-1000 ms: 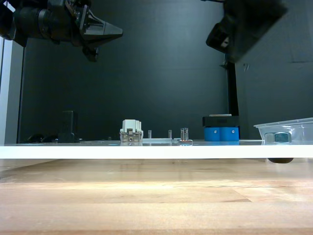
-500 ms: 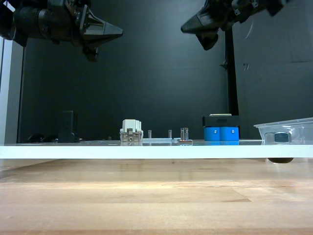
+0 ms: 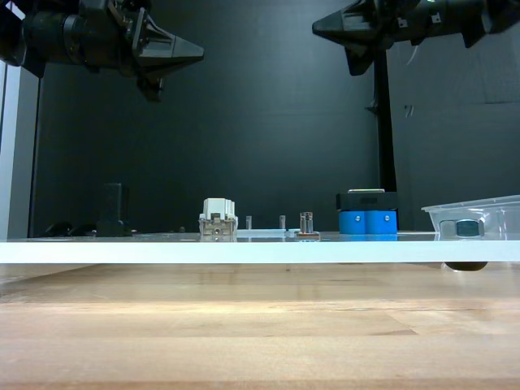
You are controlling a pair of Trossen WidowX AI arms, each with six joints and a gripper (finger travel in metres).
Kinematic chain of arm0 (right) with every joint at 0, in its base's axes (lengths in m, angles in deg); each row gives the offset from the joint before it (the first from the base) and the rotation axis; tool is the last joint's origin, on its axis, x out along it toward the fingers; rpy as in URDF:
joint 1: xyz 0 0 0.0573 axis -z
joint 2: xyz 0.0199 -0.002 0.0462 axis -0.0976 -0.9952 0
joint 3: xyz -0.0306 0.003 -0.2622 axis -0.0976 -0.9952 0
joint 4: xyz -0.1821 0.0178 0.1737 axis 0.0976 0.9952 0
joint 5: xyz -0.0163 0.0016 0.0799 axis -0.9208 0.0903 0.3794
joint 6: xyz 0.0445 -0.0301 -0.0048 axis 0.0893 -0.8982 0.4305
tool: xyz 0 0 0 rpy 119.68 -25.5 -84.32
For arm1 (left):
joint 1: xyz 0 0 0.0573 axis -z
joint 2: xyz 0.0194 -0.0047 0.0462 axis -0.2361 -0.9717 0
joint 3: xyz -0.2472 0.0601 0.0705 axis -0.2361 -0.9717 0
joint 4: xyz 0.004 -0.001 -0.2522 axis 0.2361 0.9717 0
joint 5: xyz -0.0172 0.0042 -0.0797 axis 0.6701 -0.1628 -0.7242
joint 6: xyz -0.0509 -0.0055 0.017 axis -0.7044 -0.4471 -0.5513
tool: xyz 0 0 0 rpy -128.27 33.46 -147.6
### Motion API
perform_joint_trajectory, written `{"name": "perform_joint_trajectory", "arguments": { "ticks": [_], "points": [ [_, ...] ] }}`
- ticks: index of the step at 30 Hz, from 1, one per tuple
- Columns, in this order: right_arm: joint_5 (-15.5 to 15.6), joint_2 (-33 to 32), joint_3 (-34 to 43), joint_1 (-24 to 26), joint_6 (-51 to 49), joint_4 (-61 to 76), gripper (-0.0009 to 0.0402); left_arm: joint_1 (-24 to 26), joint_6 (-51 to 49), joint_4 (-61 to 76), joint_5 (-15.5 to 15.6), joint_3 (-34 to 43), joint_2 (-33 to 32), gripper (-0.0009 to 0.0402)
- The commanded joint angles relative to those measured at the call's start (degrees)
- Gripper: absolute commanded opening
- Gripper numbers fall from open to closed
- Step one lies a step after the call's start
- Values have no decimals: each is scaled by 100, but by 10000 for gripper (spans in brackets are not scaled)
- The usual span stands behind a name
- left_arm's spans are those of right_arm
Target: Pick the M12 nut and place it on its threads and fasten
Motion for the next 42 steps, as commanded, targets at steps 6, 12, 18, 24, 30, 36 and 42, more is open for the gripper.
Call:
{"name": "perform_joint_trajectory", "arguments": {
  "ticks": [6,12,18,24,30,36,42],
  "points": [
    [-13,249,-734,7,74,-1080,0,-2,2,-4,0,0,0,0],
    [-20,249,-992,24,138,-1384,0,0,0,-79,0,2,0,0],
    [-22,249,-992,79,175,-1386,0,2,-87,-566,-28,22,0,0],
    [-22,234,-992,103,238,-1381,0,9,-201,-802,-28,24,2,0],
    [-20,236,-925,109,345,-1255,0,11,-216,-785,-31,22,0,0],
    [-17,236,-702,109,341,-1080,0,11,-212,-778,-24,20,0,0],
    [-17,221,-723,109,352,-1067,0,11,-212,-774,-24,11,0,0]
  ]
}}
